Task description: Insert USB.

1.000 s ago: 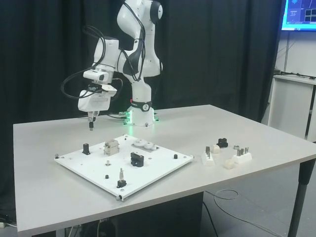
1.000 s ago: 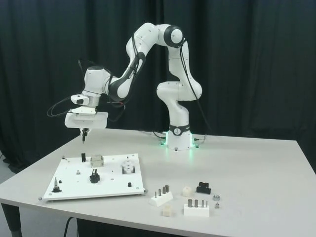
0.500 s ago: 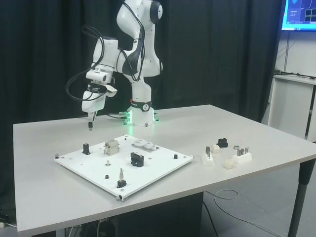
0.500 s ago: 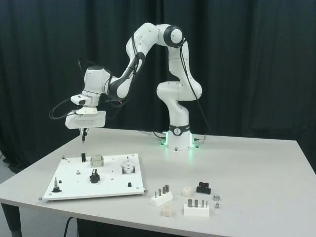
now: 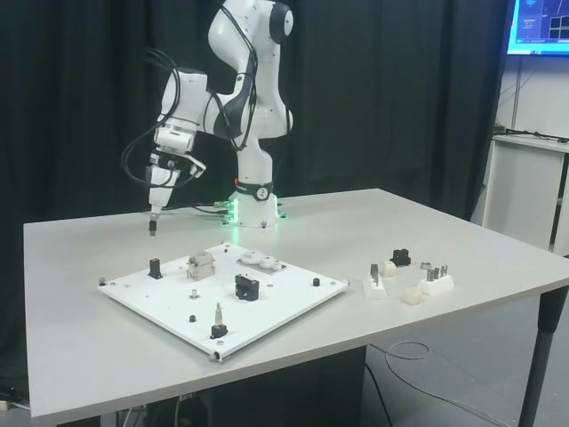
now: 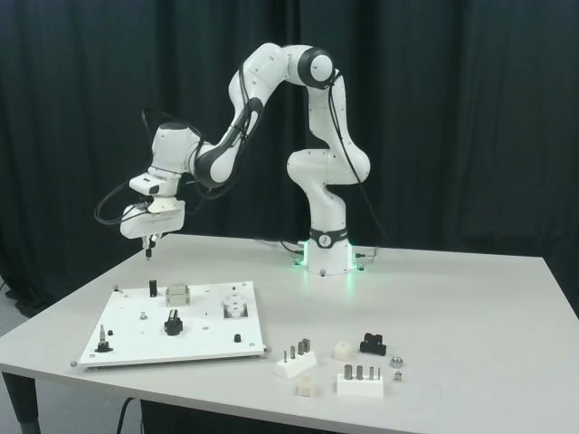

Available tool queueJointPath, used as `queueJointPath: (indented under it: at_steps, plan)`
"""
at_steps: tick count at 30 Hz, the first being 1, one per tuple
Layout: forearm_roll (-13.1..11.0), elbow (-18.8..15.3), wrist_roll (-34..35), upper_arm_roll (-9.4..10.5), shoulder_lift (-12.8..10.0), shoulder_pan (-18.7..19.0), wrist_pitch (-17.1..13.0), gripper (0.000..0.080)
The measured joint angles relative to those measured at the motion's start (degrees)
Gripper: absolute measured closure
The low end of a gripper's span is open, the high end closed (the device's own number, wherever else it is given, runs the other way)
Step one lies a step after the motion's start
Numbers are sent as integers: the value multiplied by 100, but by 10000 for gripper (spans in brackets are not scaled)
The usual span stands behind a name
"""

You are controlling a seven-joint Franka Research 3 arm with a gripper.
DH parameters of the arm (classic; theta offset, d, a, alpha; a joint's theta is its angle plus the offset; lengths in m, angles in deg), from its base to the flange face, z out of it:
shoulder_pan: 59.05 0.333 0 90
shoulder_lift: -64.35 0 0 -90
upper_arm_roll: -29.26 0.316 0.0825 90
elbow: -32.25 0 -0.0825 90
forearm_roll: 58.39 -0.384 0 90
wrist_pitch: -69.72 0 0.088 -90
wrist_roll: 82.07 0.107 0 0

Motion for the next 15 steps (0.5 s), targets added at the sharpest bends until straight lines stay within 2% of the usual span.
queueJointPath:
  at_steps: [9, 15]
  plan:
    - [0, -10, -501, -115, -175, -10, -151, 738]
    - [0, -17, -1139, -120, -237, -42, -236, 738]
